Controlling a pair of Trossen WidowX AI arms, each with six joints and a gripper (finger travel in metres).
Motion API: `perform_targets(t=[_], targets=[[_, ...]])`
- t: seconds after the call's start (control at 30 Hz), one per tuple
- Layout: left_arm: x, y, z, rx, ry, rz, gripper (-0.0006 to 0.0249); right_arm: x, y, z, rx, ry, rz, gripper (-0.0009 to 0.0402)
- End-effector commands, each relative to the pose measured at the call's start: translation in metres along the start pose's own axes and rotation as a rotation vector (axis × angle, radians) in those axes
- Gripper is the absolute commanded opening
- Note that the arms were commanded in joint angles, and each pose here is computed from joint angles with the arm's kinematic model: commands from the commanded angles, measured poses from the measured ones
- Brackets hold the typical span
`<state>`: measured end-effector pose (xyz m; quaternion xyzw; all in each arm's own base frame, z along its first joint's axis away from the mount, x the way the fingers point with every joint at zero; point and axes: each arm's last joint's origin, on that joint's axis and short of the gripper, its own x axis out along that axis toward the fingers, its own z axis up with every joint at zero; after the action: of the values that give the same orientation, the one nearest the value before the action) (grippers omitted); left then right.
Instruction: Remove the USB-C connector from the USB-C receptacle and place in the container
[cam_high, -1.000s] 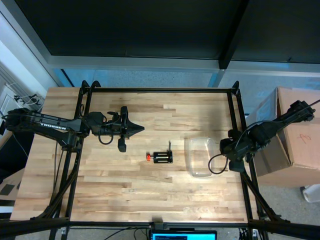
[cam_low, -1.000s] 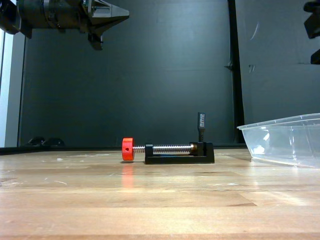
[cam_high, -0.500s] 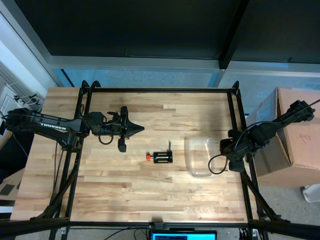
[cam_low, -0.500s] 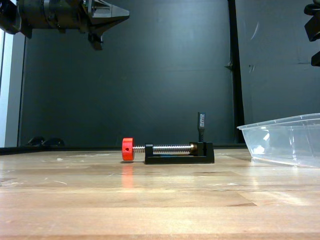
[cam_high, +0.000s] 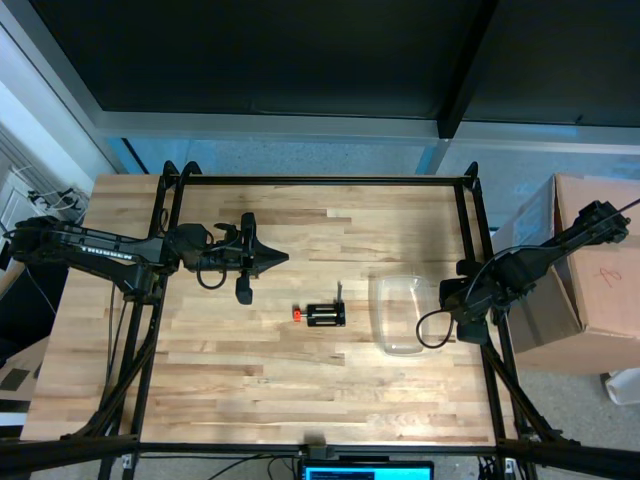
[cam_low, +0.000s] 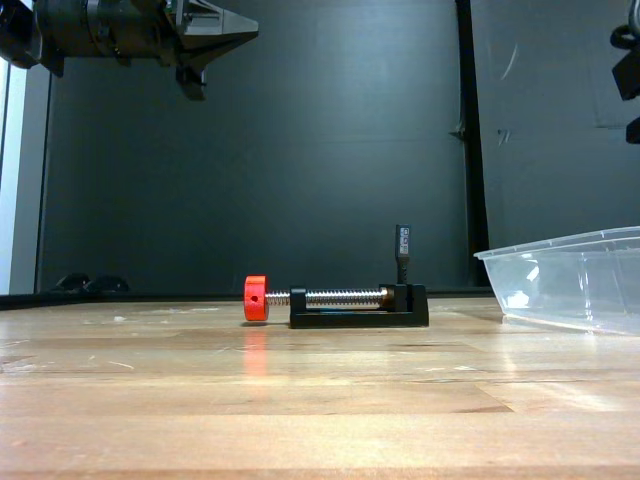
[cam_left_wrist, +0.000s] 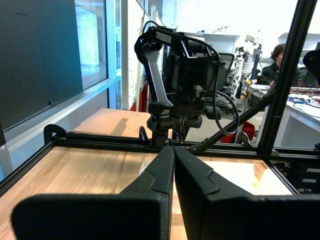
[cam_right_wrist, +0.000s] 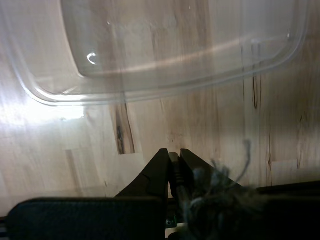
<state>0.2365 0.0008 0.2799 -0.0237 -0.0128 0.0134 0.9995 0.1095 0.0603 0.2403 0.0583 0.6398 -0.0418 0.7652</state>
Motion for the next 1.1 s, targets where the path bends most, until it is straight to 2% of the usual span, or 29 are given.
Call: perform_targets(t=[0.03, 0.3, 0.5, 1.1], targets=[[0.0, 0.0001, 0.0002, 0.0, -0.001, 0.0, 0.0, 0.0027, 0.0, -0.0006, 0.016, 0.006, 0.002, 0.0082], [0.0, 0.0001, 0.0002, 0.0, -0.001, 0.0, 0.0, 0.0027, 0.0001, -0.0003, 0.038, 0.001, 0.001, 0.0217], [0.0, 0.0001, 0.0002, 0.0, -0.001, 0.0, 0.0, 0.002, 0.0009, 0.0007, 0.043, -0.008, 0.009, 0.0275], [0.0, 0.0, 0.0002, 0.0, -0.001, 0.0, 0.0, 0.003, 0.0021, 0.0016, 0.029, -0.007, 0.012, 0.0274]])
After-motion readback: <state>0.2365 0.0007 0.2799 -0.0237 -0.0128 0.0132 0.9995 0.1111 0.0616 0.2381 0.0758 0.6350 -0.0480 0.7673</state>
